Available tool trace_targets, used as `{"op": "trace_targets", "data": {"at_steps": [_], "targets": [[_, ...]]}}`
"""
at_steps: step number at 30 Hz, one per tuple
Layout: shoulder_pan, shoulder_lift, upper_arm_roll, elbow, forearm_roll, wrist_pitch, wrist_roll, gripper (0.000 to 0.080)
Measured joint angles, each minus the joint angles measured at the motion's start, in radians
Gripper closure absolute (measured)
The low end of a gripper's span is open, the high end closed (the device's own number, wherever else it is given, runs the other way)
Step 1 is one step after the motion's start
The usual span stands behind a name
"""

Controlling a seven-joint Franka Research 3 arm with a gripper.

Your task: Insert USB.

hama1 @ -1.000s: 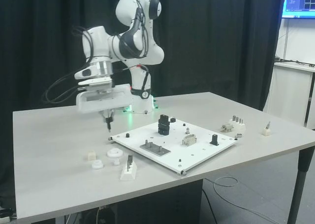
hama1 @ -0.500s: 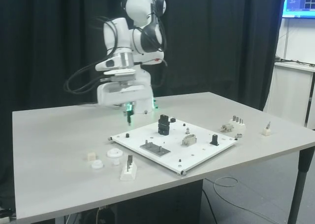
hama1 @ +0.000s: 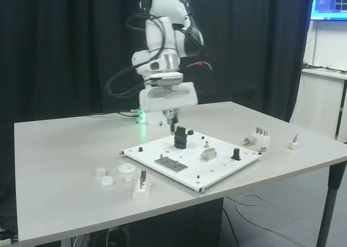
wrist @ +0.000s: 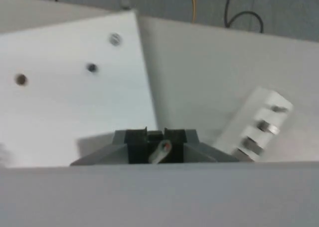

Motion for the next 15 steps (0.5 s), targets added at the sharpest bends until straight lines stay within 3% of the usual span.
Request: {"op": "trace_targets", "data": {"at_steps": [8, 15], "targets": [[0.088, -0.007, 0.008, -0.009, -0.062, 0.017, 0.09, 0.0737], [0.149, -0.007, 0.025, -0.008, -0.08, 0.02, 0.098, 0.0737]]}}
